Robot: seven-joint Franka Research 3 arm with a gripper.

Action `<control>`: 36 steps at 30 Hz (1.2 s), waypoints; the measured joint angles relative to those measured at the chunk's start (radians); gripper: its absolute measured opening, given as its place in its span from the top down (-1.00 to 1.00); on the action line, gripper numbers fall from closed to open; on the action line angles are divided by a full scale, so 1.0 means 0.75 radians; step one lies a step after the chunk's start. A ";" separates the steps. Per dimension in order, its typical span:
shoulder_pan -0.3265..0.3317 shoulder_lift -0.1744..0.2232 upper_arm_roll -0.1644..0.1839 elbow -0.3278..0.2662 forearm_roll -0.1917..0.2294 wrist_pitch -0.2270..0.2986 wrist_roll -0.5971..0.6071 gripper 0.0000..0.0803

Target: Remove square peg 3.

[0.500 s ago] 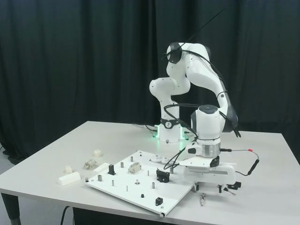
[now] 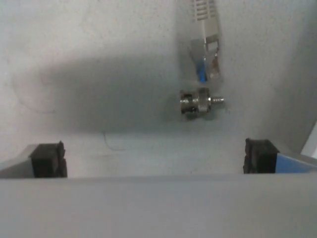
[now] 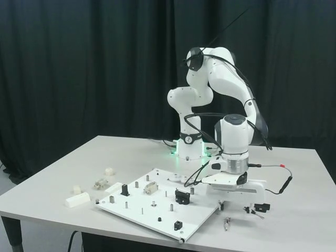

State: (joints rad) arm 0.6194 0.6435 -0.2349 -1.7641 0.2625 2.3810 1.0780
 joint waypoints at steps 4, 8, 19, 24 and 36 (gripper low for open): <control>0.000 -0.001 -0.005 0.004 -0.004 -0.014 0.000 -0.99; 0.000 -0.001 -0.011 0.005 -0.011 -0.022 0.000 -0.99; 0.000 -0.001 -0.021 0.006 -0.019 -0.029 0.019 -0.99; 0.000 -0.002 -0.029 0.016 -0.019 -0.045 0.020 -0.99; 0.000 -0.008 -0.041 0.023 -0.024 -0.067 0.020 -0.99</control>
State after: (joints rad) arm 0.6194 0.6372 -0.2656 -1.7468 0.2446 2.3310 1.0927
